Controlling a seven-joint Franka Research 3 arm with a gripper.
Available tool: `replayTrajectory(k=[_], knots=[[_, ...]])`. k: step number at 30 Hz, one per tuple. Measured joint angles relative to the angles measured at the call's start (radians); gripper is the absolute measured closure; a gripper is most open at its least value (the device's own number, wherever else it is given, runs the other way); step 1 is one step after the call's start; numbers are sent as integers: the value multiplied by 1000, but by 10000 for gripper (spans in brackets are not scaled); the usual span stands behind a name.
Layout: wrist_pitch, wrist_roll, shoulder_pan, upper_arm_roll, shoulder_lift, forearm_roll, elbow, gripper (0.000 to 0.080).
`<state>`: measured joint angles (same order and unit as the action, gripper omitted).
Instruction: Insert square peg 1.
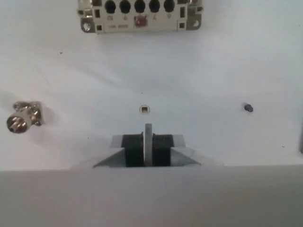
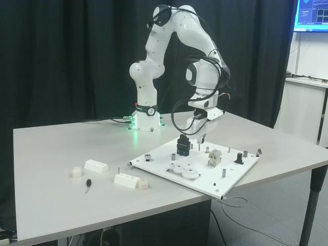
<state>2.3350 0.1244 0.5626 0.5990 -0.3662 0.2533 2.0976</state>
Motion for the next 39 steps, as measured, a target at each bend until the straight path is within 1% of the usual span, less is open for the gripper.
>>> replayTrajectory(k=[13, 19, 30, 39], knots=[[32, 45, -9, -20, -27, -5, 0, 768], [38, 71, -18, -32, -34, -5, -1, 768], [39, 126, -21, -34, -34, -7, -1, 768], [39, 130, -22, -35, -36, -10, -1, 768]])
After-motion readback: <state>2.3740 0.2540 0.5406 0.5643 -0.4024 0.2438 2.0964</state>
